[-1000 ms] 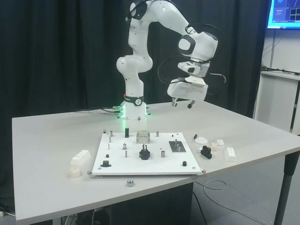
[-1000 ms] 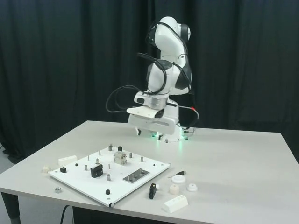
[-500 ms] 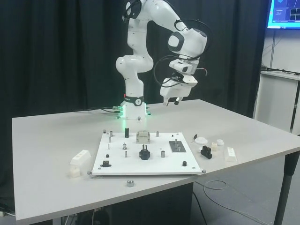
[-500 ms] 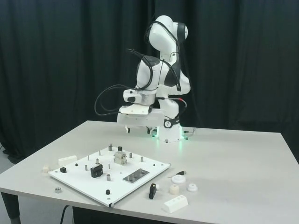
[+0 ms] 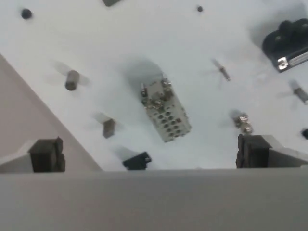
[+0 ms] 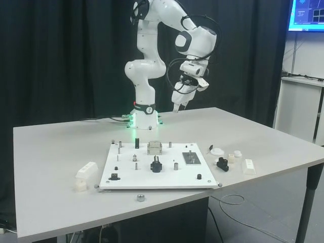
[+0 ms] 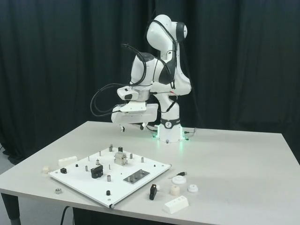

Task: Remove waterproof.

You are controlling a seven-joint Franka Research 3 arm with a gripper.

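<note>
Hovering high above the flat white assembly board (image 6: 157, 167), your white arm's two-fingered gripper (image 5: 147, 153) had its black fingertips (image 5: 46, 155) spread wide, holding nothing. You could see the grey multi-pin waterproof connector block (image 5: 165, 111) seated on the board, between the fingertips in the wrist view. A black plug (image 6: 155, 165) stood near it. Loose white plastic parts (image 7: 180, 190) lay on the grey table (image 7: 234, 164) beside the board.

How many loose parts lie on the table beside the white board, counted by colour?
White parts: 6
Black parts: 2
Grey nut: 1
Total: 9
</note>
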